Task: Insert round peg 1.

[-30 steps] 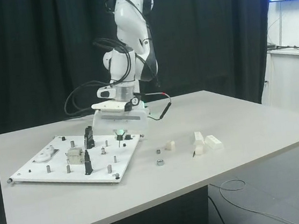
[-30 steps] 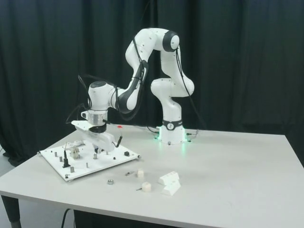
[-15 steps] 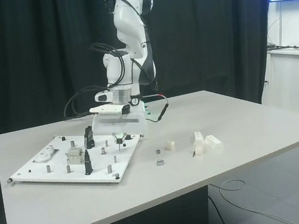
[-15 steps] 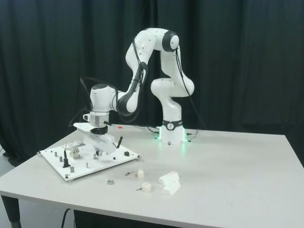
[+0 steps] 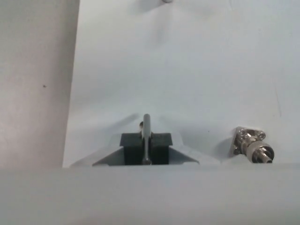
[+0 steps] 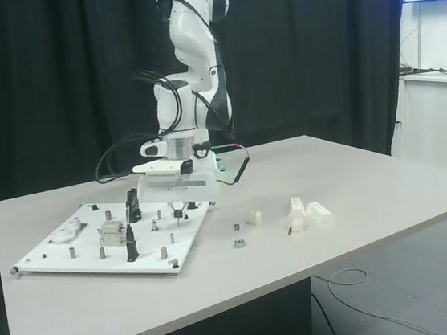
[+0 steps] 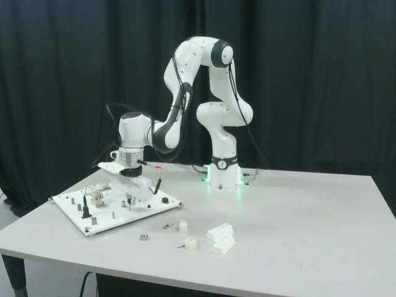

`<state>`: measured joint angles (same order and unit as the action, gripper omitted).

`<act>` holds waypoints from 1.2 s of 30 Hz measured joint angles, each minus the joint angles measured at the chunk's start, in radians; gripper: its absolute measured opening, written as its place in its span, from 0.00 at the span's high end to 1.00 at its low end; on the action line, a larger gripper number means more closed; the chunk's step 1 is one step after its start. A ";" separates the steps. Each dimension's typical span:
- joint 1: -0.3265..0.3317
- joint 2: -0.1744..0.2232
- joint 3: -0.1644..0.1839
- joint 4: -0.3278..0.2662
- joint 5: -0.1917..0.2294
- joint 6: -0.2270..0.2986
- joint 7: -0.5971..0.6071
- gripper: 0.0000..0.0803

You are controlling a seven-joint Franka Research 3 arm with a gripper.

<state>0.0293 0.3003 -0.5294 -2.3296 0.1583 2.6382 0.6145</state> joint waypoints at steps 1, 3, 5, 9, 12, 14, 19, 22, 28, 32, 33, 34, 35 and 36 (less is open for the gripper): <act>0.000 0.001 0.000 -0.001 0.004 0.000 -0.004 0.96; 0.000 0.004 0.000 -0.001 0.012 0.000 -0.011 0.96; 0.000 0.007 0.000 -0.002 0.020 0.000 -0.016 0.96; 0.000 0.012 0.000 -0.004 0.035 0.000 -0.026 0.96; 0.000 0.017 0.000 -0.005 0.040 0.000 -0.031 0.96; 0.000 0.020 0.000 -0.005 0.043 0.000 -0.031 0.96; 0.000 0.019 0.000 -0.005 0.047 0.000 -0.034 0.96; 0.001 0.019 0.000 -0.005 0.047 -0.001 -0.035 0.96; 0.003 0.018 0.001 -0.005 0.048 -0.004 -0.036 0.96; 0.003 0.018 0.001 -0.006 0.049 -0.004 -0.036 0.96; 0.003 0.018 0.001 -0.006 0.049 -0.004 -0.036 0.96; 0.003 0.018 0.001 -0.006 0.049 -0.004 -0.036 0.96; 0.002 0.018 0.001 -0.007 0.049 -0.004 -0.037 0.96; 0.002 0.019 0.001 -0.007 0.049 -0.004 -0.038 0.96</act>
<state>0.0316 0.3191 -0.5288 -2.3367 0.2072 2.6339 0.5767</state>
